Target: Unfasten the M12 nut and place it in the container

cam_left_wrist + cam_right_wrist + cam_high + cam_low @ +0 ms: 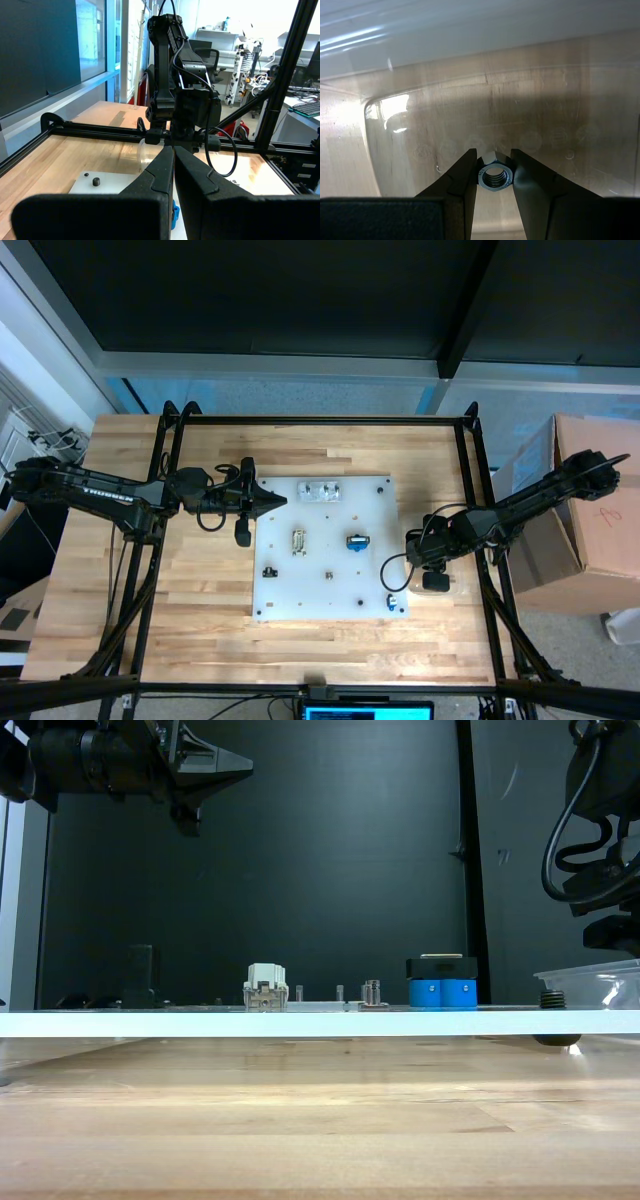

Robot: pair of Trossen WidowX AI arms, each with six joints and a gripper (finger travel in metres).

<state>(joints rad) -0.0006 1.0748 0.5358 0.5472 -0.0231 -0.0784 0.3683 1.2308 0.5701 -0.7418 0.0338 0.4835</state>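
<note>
The right gripper (493, 156) pinches the small silver metal nut (495, 178) by its flat sides, over the clear plastic container (545, 110). It seems hard, light and slippery. The left gripper (173, 148), pressed together, hangs well apart from the container.

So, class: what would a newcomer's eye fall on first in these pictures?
First, the small silver nut held in the right end effector, over the floor of the clear container beside the near right edge of the white board. Next, the black stud on that board stands bare, ribs showing. The left end effector hangs shut, high over the board's far left edge.
</note>
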